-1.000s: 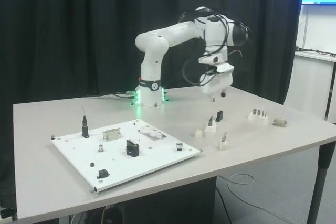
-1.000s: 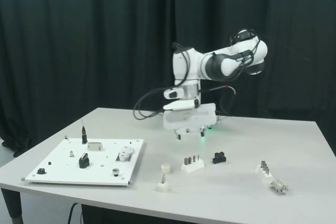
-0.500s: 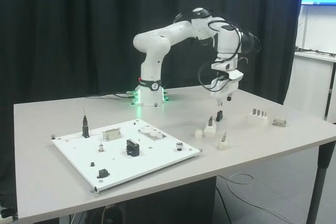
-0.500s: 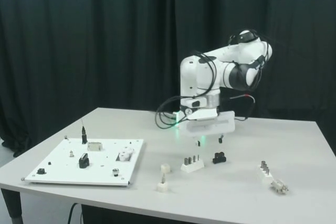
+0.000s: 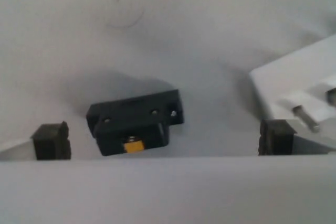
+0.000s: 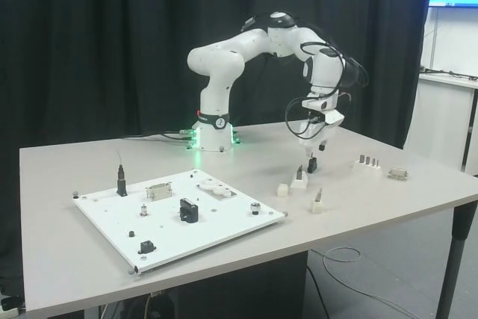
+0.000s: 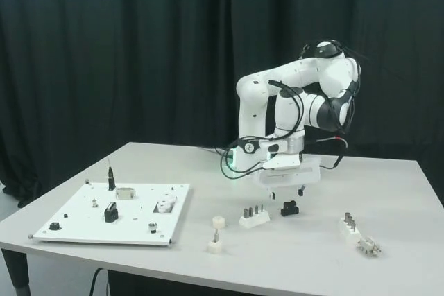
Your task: Pick D-SUB.
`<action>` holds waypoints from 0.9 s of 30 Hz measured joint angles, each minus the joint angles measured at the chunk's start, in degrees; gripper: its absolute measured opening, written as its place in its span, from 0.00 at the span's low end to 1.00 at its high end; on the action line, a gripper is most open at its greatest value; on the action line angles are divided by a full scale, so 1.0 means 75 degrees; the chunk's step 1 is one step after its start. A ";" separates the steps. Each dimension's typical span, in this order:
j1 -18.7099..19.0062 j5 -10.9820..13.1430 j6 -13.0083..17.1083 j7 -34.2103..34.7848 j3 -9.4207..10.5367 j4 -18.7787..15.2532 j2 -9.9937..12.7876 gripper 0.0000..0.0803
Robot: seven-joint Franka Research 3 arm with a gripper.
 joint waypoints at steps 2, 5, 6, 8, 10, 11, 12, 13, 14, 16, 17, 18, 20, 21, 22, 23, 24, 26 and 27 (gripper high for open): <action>0.0098 0.0000 0.0078 0.0100 0.0073 -0.0064 -0.0035 1.00; 0.0231 0.0005 0.0183 0.0216 0.0172 -0.0151 -0.0086 1.00; 0.0270 0.0006 0.0220 0.0245 0.0205 -0.0173 -0.0102 1.00; 0.0333 0.0012 0.0294 0.0297 0.0261 -0.0208 -0.0127 1.00; 0.0390 0.0024 0.0365 0.0349 0.0309 -0.0236 -0.0139 1.00; 0.0415 0.0035 0.0393 0.0367 0.0332 -0.0250 -0.0141 1.00; 0.0435 0.0046 0.0421 0.0375 0.0354 -0.0260 -0.0141 1.00; 0.0453 0.0056 0.0447 0.0377 0.0375 -0.0268 -0.0142 1.00; 0.0471 0.0065 0.0477 0.0377 0.0396 -0.0275 -0.0142 1.00; 0.0498 0.0084 0.0526 0.0377 0.0432 -0.0286 -0.0142 1.00; 0.0510 0.0096 0.0547 0.0377 0.0448 -0.0291 -0.0142 1.00; 0.0520 0.0107 0.0569 0.0377 0.0463 -0.0297 -0.0142 1.00; 0.0535 0.0131 0.0604 0.0377 0.0492 -0.0305 -0.0142 1.00; 0.0540 0.0147 0.0617 0.0377 0.0505 -0.0307 -0.0143 1.00; 0.0542 0.0163 0.0627 0.0377 0.0521 -0.0309 -0.0144 1.00; 0.0542 0.0183 0.0634 0.0378 0.0537 -0.0311 -0.0145 1.00; 0.0542 0.0205 0.0638 0.0378 0.0550 -0.0313 -0.0145 1.00; 0.0542 0.0245 0.0643 0.0378 0.0569 -0.0320 -0.0145 1.00; 0.0542 0.0259 0.0644 0.0378 0.0575 -0.0323 -0.0145 1.00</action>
